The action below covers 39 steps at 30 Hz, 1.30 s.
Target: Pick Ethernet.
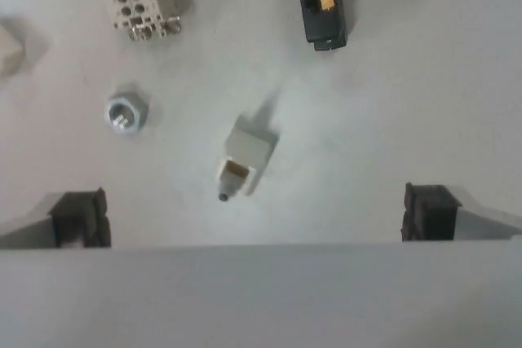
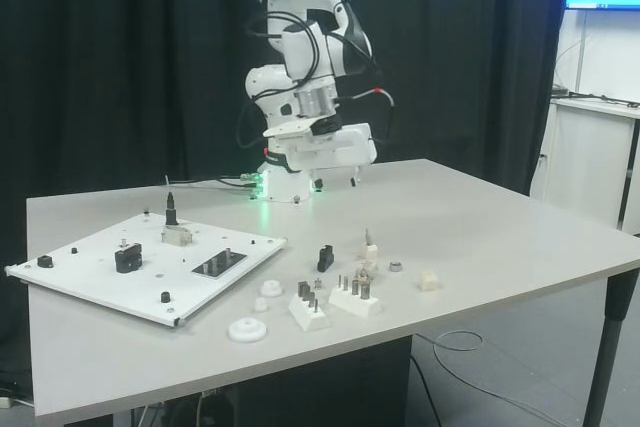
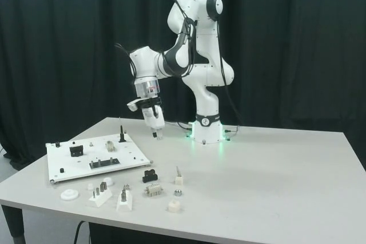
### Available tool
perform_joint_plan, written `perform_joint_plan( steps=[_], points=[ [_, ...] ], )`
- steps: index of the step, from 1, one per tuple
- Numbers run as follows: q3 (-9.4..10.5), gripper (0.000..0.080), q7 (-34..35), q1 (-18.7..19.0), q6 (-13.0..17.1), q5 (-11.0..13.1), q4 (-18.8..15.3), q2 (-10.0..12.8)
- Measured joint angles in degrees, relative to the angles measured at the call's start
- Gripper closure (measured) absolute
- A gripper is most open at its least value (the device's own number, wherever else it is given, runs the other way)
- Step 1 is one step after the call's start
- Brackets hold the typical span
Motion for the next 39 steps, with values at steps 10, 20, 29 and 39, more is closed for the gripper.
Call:
perform_joint_plan(
  steps=[10, 20, 29, 39],
  points=[
    [2.48, 0.0003, 11.4, 0.0, 2.0, 0.0, 0.0, 2.1],
    [5.21, 0.0003, 23.9, 0.0, 3.5, 0.0, 0.0, 4.7],
    [6.39, 0.0003, 28.2, 0.0, 5.4, 0.0, 0.0, 6.7],
    [7.11, 0.0003, 24.1, 0.3, 6.2, -0.8, 0.0, 8.7]
  ],
)
